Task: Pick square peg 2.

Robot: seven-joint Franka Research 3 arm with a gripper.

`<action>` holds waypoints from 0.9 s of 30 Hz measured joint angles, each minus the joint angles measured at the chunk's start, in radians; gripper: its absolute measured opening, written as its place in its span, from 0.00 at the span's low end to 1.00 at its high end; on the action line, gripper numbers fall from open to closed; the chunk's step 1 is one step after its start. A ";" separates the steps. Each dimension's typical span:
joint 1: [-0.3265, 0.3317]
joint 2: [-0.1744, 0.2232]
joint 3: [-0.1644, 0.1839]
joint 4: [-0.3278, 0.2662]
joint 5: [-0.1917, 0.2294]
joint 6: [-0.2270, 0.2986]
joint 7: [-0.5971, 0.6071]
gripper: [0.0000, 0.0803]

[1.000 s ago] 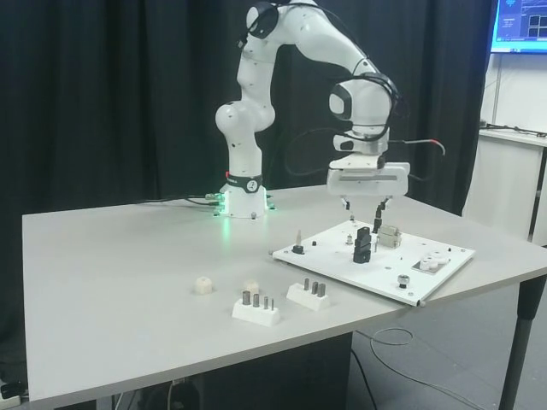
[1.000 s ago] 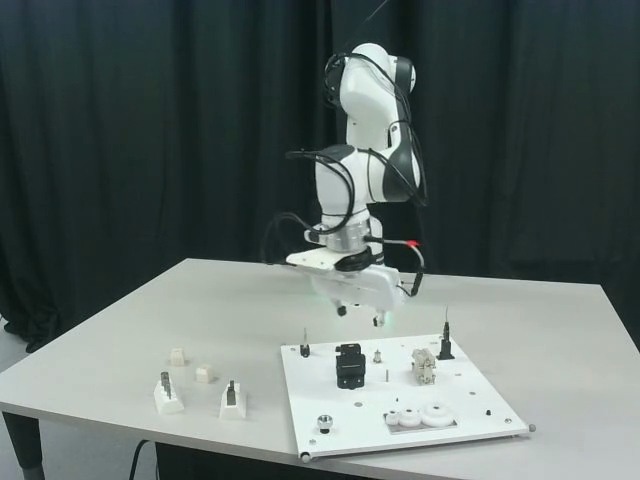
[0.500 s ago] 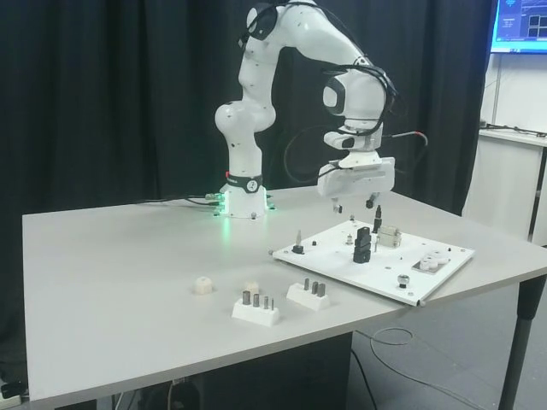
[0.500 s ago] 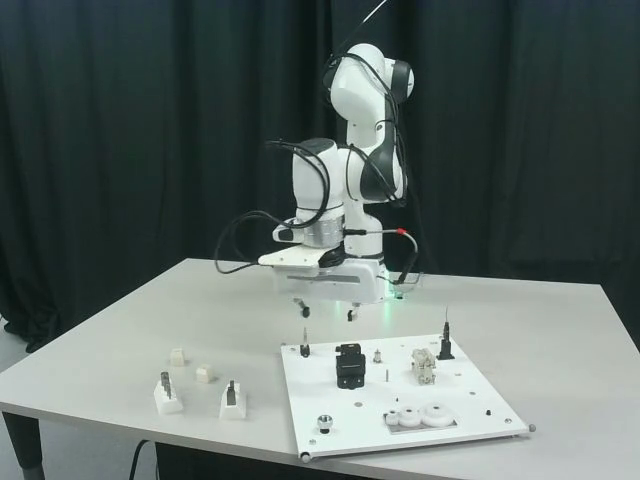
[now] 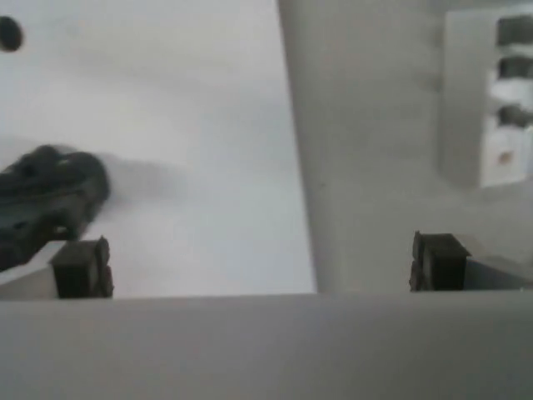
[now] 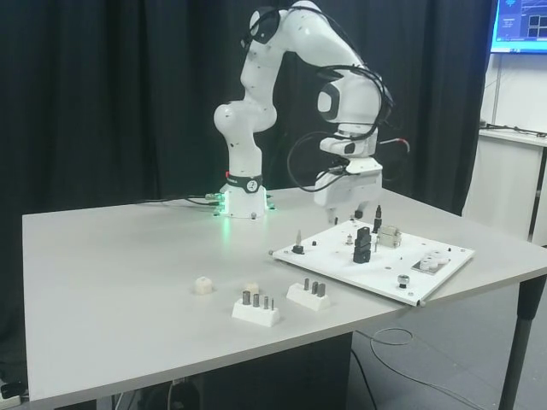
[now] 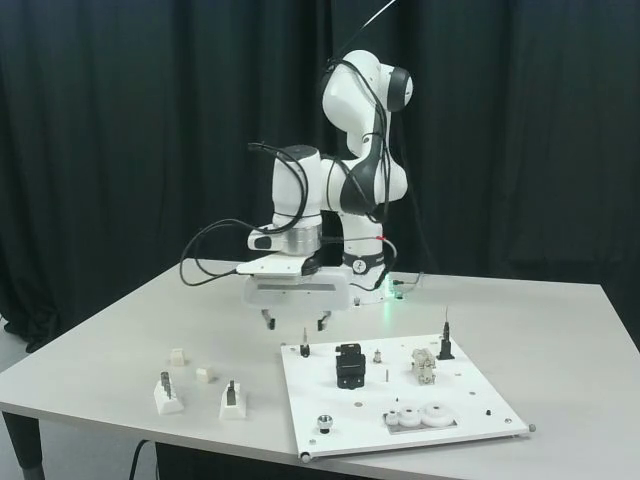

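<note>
Black curtains hang behind the grey table (image 7: 520, 320). Small dark square pegs are kept in two white blocks (image 7: 168, 396) (image 7: 233, 402) near the table's front edge. The white arm's gripper (image 7: 295, 322) is held spread wide and empty above the flat white board's (image 7: 470, 400) corner.

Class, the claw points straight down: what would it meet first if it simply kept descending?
Probably the edge of the flat white assembly board, where it borders the grey table. The open claw straddles that edge, but depth is unclear.
</note>
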 joint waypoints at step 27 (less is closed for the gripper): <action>-0.204 0.165 0.070 0.098 0.031 0.120 -0.259 1.00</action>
